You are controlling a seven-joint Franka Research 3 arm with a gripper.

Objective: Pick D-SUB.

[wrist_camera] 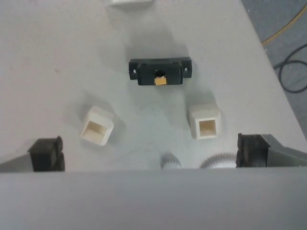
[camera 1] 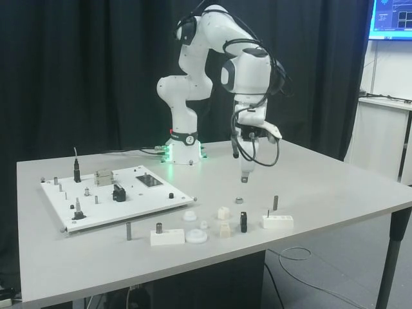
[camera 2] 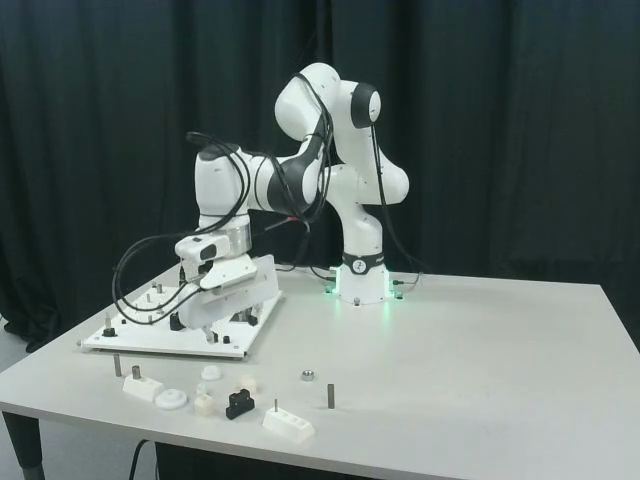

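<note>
Black flat D-SUB connector with mounting ears lying on the grey table near its front edge, untouched. Flanked by two small white square hollow blocks, a white toothed gear close by. Above, well clear, gripper with black fingertips spread wide, pinching nothing.

No text, label, brand, number or sign can be read anywhere in these three views.

black D-SUB, white arm, grey table, black curtain
</note>
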